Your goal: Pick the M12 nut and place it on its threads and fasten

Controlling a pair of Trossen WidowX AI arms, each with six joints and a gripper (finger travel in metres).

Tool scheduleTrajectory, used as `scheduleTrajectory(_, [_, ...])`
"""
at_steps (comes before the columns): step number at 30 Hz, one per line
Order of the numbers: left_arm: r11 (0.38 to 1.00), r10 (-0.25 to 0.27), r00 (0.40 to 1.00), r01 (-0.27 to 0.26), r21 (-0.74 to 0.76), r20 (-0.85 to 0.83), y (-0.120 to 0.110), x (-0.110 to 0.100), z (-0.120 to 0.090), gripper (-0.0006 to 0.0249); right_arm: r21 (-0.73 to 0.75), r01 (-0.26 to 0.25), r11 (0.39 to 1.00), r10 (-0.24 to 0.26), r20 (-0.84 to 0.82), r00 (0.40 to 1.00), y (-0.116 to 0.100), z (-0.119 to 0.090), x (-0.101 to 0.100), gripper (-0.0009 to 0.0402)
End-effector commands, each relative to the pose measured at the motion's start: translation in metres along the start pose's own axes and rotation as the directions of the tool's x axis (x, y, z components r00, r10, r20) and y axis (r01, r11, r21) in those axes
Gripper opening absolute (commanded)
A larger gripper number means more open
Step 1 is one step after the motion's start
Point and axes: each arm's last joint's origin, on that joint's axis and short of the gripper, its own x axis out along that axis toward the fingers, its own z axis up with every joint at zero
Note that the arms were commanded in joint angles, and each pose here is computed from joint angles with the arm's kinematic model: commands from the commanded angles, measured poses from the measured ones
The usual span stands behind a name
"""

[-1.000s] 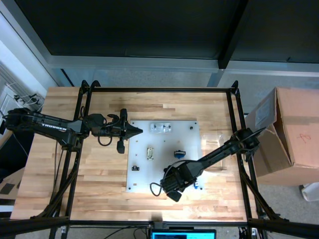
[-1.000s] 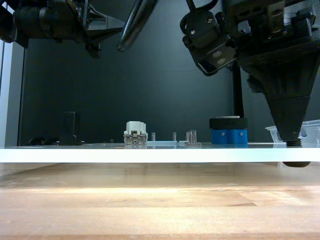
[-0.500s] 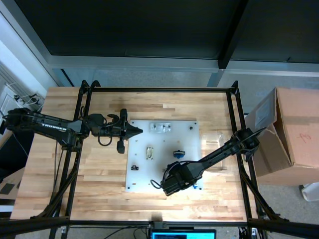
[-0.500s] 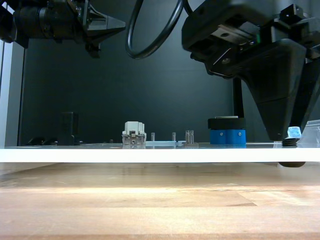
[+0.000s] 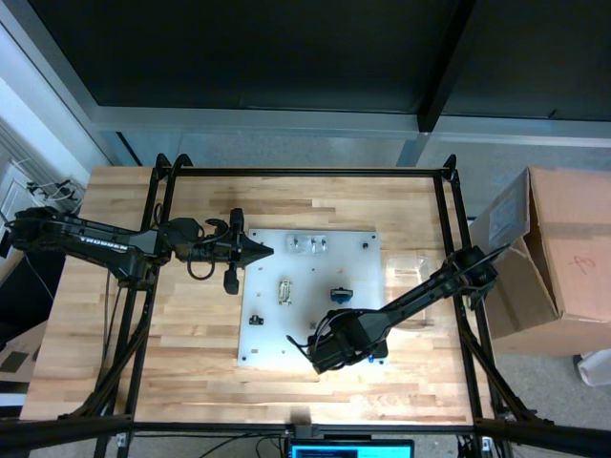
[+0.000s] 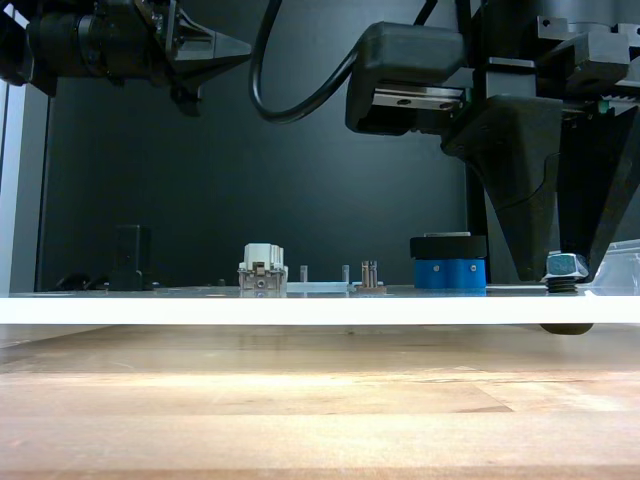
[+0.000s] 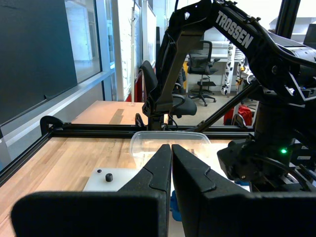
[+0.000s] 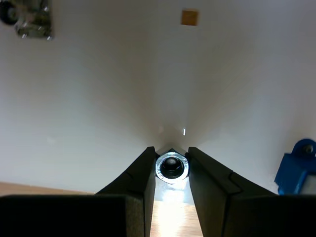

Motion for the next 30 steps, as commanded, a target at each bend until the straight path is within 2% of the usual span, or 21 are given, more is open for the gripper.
scheduleTrajectory(1, [1.0, 0.0, 1.0, 0.0, 0.0, 0.0, 0.0, 0.0, 0.0, 0.0, 0.042, -0.015, 0.999, 0.013, 0.038, 0.999, -0.0003, 0.0001, -0.0001, 0.0009])
scheduleTrajectory(7, [1.0, 0.0, 1.0, 0.0, 0.0, 0.0, 0.0001, 0.0, 0.0, 0.0, 0.117, -0.03, 0.993, 0.023, 0.065, 0.998, -0.001, -0.0007, -0.0001, 0.0009])
scheduleTrajectory(12, [1.0, 0.0, 1.0, 0.0, 0.0, 0.0, 0.0, 0.0, 0.0, 0.0, 0.205, -0.068, 0.977, 0.045, 0.113, 0.993, -0.0012, -0.0011, -0.0004, 0.0009])
scheduleTrajectory(19, [1.0, 0.0, 1.0, 0.0, 0.0, 0.0, 0.0, 0.0, 0.0, 0.0, 0.379, -0.087, 0.921, 0.047, 0.115, 0.992, -0.0018, -0.0025, -0.0005, 0.0009])
scheduleTrajectory(30, [1.0, 0.0, 1.0, 0.0, 0.0, 0.0, 0.0, 0.0, 0.0, 0.0, 0.515, -0.102, 0.851, 0.05, 0.113, 0.992, -0.0015, -0.0027, -0.0005, 0.0009])
